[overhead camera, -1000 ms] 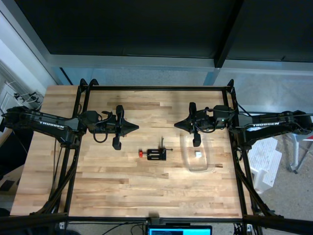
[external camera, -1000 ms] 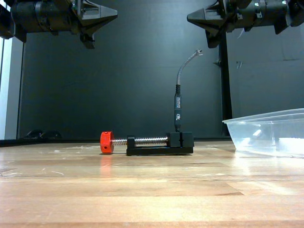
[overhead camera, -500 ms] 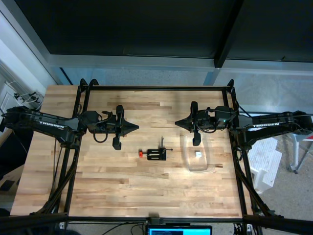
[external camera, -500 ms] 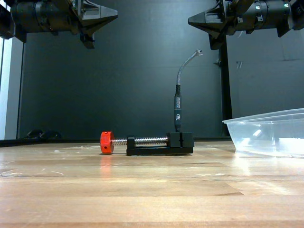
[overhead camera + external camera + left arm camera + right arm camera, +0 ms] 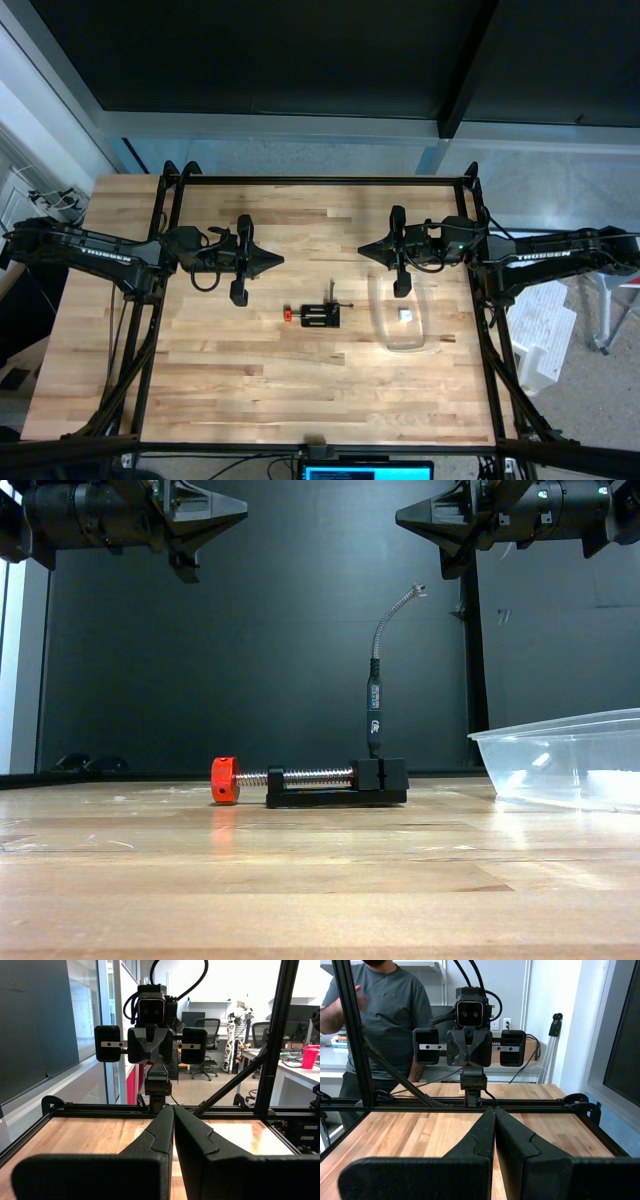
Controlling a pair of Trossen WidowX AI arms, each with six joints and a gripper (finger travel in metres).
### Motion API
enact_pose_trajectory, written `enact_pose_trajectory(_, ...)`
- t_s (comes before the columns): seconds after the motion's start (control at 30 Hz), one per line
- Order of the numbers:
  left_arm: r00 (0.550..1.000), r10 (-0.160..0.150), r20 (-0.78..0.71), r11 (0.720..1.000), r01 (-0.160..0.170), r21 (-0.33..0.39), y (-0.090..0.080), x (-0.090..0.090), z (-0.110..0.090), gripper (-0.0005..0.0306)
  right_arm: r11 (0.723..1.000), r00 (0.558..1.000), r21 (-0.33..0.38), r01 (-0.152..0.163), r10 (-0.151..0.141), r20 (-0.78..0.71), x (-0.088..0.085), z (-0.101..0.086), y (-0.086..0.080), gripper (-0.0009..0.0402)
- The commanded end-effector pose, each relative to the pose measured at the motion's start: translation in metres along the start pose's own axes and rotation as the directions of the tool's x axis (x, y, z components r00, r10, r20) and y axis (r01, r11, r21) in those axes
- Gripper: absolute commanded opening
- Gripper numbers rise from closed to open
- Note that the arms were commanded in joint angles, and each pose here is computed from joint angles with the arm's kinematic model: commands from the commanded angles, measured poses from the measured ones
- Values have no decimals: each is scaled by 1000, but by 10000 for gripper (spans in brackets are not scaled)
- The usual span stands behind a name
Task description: Pick the USB-C connector and install on taskboard
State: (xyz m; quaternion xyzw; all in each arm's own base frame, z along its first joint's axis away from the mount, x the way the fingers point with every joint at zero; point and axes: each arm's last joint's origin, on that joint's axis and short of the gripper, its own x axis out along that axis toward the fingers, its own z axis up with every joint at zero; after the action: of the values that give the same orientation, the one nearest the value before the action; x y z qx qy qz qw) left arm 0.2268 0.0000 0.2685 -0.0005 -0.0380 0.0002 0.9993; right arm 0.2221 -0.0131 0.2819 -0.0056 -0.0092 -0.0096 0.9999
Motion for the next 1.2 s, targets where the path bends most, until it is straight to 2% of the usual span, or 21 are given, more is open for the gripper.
enact_pose_trajectory(0.03, 1000, 0, 0, 1000, 0, 0, 0, 0, 0, 0, 1000, 1000, 2, -10, 10, 0, 0, 0, 1, 0)
enact_pose_trajectory(0.1, 1000, 0, 0, 1000, 0, 0, 0, 0, 0, 0, 1000, 1000, 1, -16, 16, -1, 0, 0, 1, 0)
enact_pose_trajectory(0.2, 1000, 0, 0, 1000, 0, 0, 0, 0, 0, 0, 999, 999, 1, -43, 43, -2, 0, -1, 2, 0)
enact_pose_trajectory(0.5, 1000, 0, 0, 1000, 0, 0, 0, 0, 0, 0, 1000, 999, 2, -30, 30, 29, -1, -3, 2, 0)
enact_pose_trajectory(1.2, 1000, 0, 0, 1000, 0, 0, 0, 0, 0, 0, 999, 999, 19, -35, 34, 34, -3, -8, 3, 0)
